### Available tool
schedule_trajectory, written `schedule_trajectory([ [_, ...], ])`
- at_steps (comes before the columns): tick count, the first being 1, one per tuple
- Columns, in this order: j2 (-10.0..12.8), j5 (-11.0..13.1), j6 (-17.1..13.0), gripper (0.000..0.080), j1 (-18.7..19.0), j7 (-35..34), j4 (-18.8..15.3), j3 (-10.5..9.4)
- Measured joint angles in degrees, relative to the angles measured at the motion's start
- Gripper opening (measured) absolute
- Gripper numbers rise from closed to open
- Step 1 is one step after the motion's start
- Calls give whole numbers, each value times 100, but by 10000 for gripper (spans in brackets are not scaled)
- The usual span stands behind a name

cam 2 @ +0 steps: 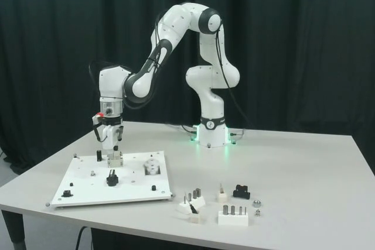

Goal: Insert waterproof.

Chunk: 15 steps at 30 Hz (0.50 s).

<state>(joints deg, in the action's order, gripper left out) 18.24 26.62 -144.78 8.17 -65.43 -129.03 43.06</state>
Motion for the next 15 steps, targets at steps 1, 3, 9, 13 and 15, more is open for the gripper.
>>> schedule_trajectory([
  [1,2,0,-8,800,1,-5,0,0],
  [3,6,0,-26,800,2,-9,0,-1],
  [9,21,7,-80,800,6,-24,-1,-6],
  [13,38,24,-117,800,6,-28,-1,-22],
  [15,42,40,-132,800,6,-30,-1,-32],
])
